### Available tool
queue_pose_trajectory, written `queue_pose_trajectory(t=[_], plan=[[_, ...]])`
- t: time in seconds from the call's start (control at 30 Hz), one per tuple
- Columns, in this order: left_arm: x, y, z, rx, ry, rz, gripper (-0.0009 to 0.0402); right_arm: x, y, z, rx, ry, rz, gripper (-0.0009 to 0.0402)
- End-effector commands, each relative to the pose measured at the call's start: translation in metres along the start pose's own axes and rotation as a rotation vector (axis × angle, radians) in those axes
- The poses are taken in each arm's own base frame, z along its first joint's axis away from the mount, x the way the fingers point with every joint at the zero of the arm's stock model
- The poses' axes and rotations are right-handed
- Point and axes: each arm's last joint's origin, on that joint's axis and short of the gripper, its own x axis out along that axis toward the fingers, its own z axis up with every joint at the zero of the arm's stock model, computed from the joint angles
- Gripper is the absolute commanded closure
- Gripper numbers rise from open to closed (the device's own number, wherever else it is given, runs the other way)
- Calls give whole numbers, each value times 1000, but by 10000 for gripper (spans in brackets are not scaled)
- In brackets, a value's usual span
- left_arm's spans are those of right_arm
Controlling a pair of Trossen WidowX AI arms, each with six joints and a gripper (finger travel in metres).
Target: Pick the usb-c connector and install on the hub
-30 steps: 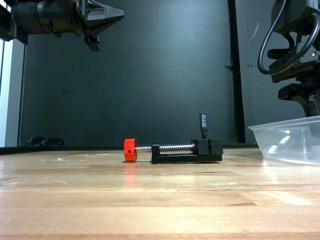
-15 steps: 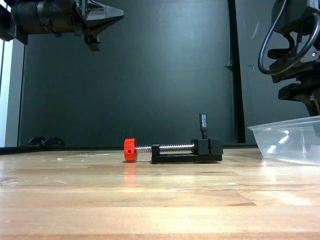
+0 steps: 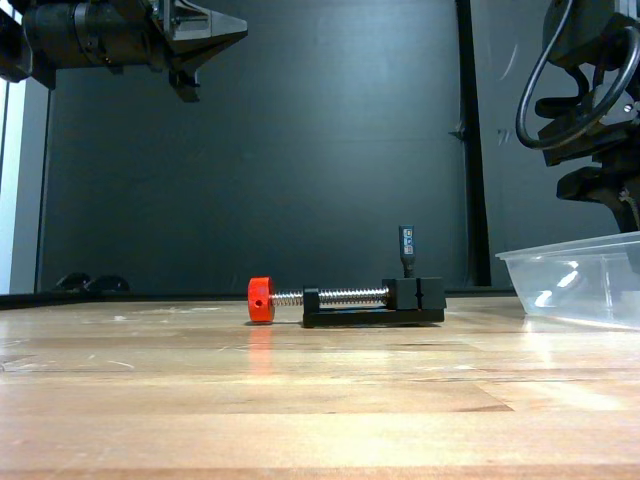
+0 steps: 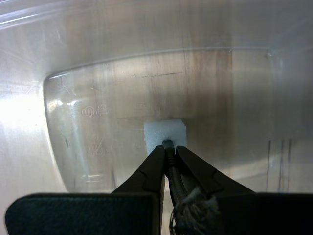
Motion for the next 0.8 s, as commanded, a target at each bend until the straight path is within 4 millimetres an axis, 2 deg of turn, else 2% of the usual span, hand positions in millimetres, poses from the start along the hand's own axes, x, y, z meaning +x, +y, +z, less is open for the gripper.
queue_pose_trajectory(t=[0.03, 0.8], plan=[[0, 0, 0, 0, 0, 0, 393, -1, 0, 1, 0, -3, 1, 390], [0, 0, 0, 0, 0, 0, 393, -27, 1, 9, -2, 6, -5, 390]])
